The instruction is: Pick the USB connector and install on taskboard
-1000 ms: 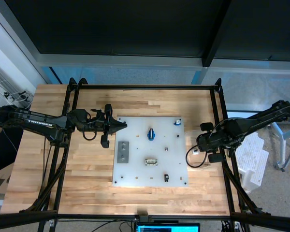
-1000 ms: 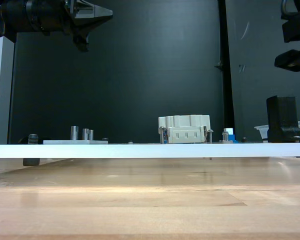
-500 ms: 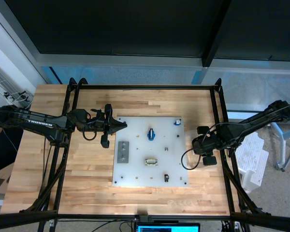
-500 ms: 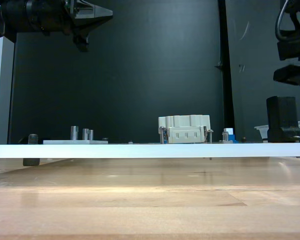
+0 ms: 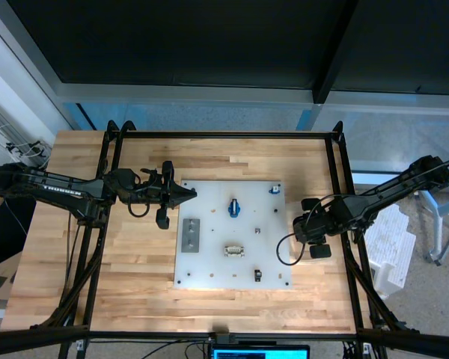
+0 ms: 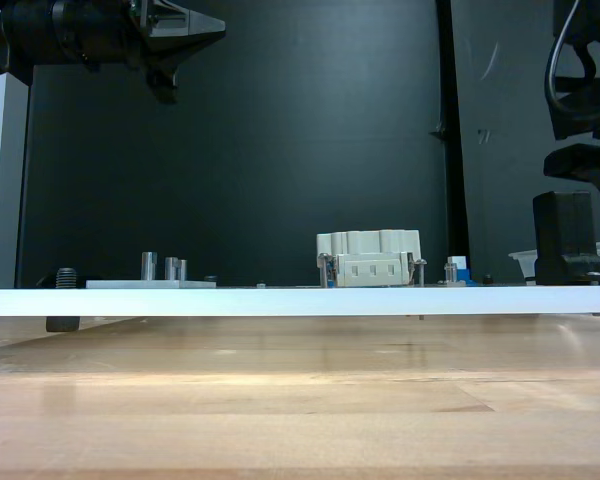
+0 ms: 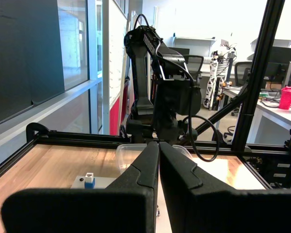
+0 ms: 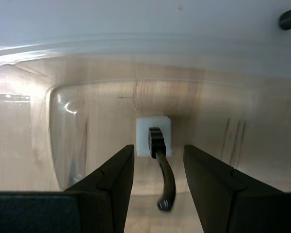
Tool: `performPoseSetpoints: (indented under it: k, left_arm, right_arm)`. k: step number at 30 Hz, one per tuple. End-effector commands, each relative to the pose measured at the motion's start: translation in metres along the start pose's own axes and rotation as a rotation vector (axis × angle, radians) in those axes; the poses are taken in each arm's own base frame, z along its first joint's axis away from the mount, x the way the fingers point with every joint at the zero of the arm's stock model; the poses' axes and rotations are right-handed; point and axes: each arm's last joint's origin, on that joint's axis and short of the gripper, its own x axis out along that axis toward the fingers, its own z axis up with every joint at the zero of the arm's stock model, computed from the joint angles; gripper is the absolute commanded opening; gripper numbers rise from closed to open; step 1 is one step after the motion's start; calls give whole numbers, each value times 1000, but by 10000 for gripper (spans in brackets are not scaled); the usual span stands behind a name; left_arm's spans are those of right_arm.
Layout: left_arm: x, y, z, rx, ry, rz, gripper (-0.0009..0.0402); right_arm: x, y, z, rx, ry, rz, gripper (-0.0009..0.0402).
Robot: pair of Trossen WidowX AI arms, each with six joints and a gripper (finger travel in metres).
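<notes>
Nothing is being gripped yet: the right gripper (image 8: 158,151), jaws spread, is hovering over the USB connector (image 8: 155,138), while the left gripper (image 5: 182,194), jaws pressed together, is hanging at the taskboard (image 5: 209,262) edge.

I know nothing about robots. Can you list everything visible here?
Light wooden table: one, tan, under everything.
Flat white square plate: one, white, mid-table.
Blue part: one, blue, plate's far middle.
Grey rectangular block: one, grey, plate's left.
Beige multi-pin connector: one, beige, plate's centre.
Small black socket: one, black, plate's near edge.
Clear plastic tray: one, transparent, right of the plate.
Small white cube: one, white, in the tray.
Tiny dark USB plug: one, grey-black, on the cube.
Left end effector: one, black, shut, high over the plate's far-left corner.
Right end effector: one, black, open, over the tray, facing the cube.
</notes>
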Motion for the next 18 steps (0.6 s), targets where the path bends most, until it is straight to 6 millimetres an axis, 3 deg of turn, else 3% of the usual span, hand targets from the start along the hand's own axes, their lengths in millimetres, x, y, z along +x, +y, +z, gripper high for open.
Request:
performPoseSetpoints:
  k: [1,18]
  left_arm:
    - [0,0,0,0,-1,0,0]
    - [0,0,0,0,0,0,0]
  right_arm:
    - [6,1,1,2,1,9,139]
    - [12,3,2,6,20,2,85]
